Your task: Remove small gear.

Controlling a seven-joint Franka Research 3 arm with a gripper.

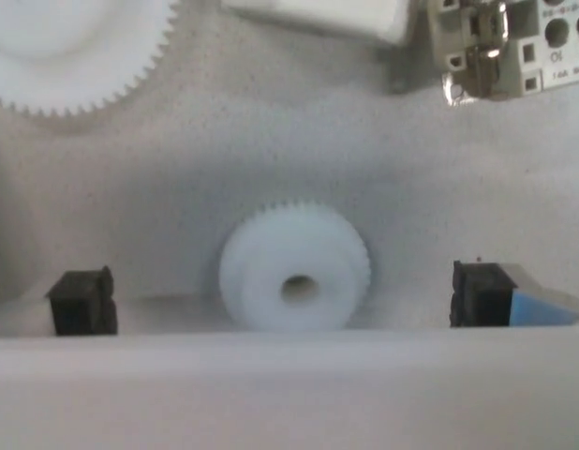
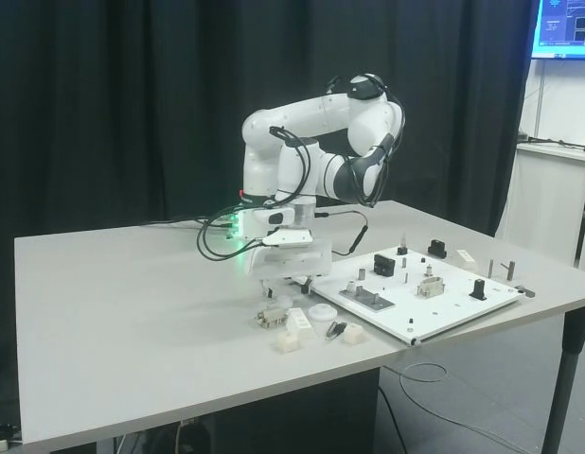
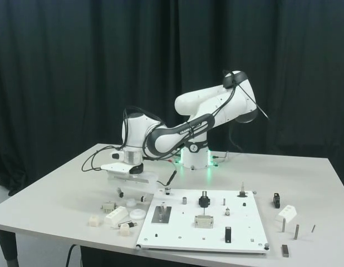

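white arm (image 3: 183, 130) bent low, gripper (image 1: 280, 305) fingers wide apart above table

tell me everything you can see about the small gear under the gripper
The small gear is white, plastic-looking, with fine teeth around its rim, a raised hub and a round bore through the middle. In the wrist view it lies on the grey table, between the two black fingertips of the gripper, which stand apart on either side without touching it. A much larger white gear lies nearby, apart from it. Whether it lies flat or slightly tilted cannot be told.
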